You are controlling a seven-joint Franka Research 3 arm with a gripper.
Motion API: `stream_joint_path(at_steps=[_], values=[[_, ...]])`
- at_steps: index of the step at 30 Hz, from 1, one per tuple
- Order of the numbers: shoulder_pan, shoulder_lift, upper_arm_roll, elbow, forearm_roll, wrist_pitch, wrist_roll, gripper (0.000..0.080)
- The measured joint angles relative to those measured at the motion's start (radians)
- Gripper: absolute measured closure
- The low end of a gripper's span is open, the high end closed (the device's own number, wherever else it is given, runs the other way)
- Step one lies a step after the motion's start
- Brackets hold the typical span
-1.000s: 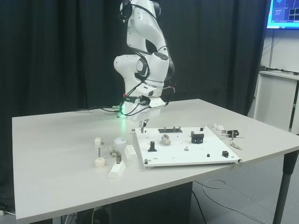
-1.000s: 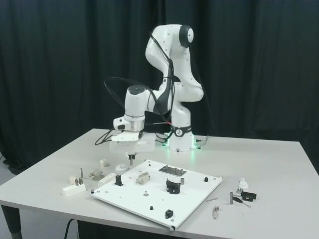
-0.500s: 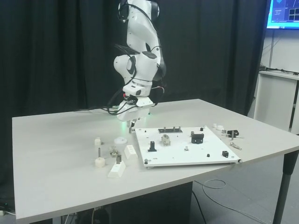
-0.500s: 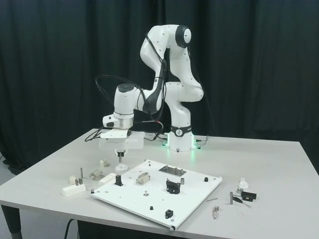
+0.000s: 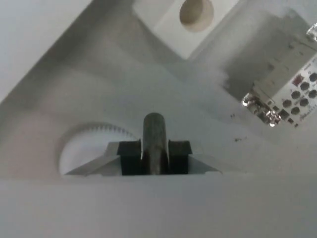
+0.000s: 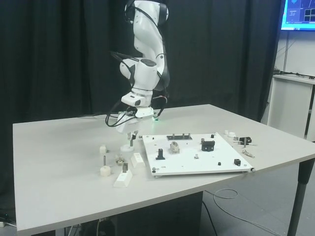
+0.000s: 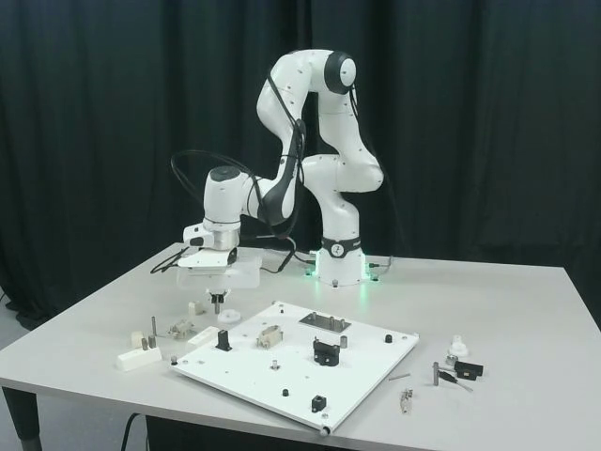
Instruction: Place round peg 3.
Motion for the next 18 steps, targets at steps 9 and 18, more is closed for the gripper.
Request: stream_joint_path(at_steps=[9,18], values=[[0.0,0.061,-0.006,0.023,0.016,0.037,-0.013,0.069],[0.0,0.095,-0.006,0.039,0.018,0.049,-0.013,0.069]])
